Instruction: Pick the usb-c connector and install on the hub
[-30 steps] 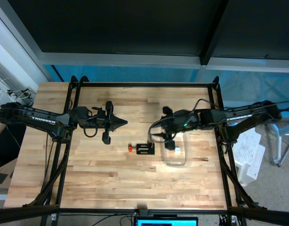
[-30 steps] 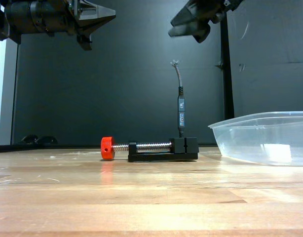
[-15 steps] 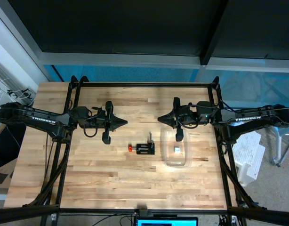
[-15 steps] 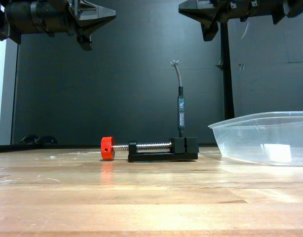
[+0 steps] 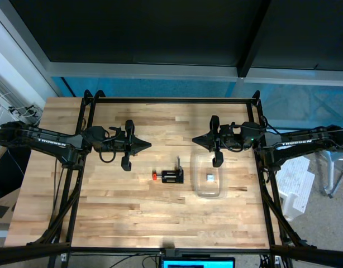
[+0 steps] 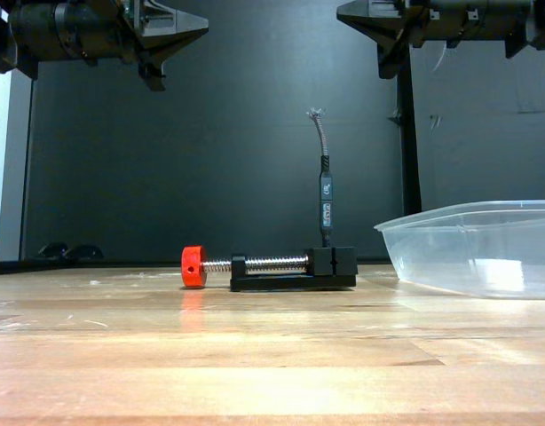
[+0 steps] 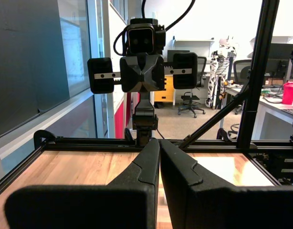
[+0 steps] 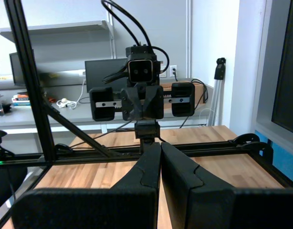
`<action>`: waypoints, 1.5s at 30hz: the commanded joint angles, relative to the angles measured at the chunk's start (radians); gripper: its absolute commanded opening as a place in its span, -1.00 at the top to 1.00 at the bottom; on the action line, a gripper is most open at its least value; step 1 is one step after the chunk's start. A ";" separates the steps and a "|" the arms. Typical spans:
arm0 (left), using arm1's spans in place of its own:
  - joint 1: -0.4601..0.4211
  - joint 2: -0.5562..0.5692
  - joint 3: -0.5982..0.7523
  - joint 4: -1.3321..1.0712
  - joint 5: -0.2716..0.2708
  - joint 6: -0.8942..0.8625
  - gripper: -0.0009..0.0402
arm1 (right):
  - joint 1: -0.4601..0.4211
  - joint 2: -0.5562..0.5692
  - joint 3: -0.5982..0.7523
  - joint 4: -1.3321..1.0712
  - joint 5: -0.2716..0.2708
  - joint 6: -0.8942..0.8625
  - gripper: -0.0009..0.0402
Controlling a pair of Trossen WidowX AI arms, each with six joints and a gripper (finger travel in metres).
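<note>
The usb-c connector (image 6: 326, 190) stands upright with its short braided cable stub on top, its lower end set in the black clamp (image 6: 295, 267) with the red knob (image 6: 193, 266); whether it is fully in I cannot tell. From above it shows as a thin dark line (image 5: 178, 162) over the clamp (image 5: 171, 176). No gripper touches it. My left gripper (image 5: 148, 146) hovers high, left of the clamp, fingers (image 7: 149, 157) pressed together on nothing. My right gripper (image 5: 195, 139) hovers high to the clamp's right, fingers (image 8: 151, 160) closed and empty. Both show high in the low view, left gripper (image 6: 204, 27), right gripper (image 6: 341, 11).
A clear plastic tub (image 5: 208, 191) sits right of the clamp, under the right arm, with a small white piece (image 5: 210, 177) inside; its rim (image 6: 468, 213) shows in the low view. A black frame (image 5: 171, 101) borders the wooden table.
The right gripper rose from low beside the clamp, levelled out and drew back to the right. The connector stayed upright in the clamp. The left arm held still.
</note>
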State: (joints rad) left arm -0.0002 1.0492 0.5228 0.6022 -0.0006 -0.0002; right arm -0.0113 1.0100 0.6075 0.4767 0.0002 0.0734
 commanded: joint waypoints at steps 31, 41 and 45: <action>0.000 0.000 0.000 0.000 0.000 0.000 0.96 | 0.001 0.000 -0.010 -0.023 -0.001 -0.003 0.96; 0.000 0.000 0.000 0.000 0.000 0.000 0.96 | 0.001 0.000 -0.010 -0.023 -0.001 -0.003 0.96; 0.000 0.000 0.000 0.000 0.000 0.000 0.96 | 0.001 0.000 -0.010 -0.023 -0.001 -0.003 0.96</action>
State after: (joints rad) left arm -0.0002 1.0492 0.5224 0.6022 -0.0006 -0.0002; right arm -0.0105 1.0100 0.5964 0.4530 -0.0010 0.0696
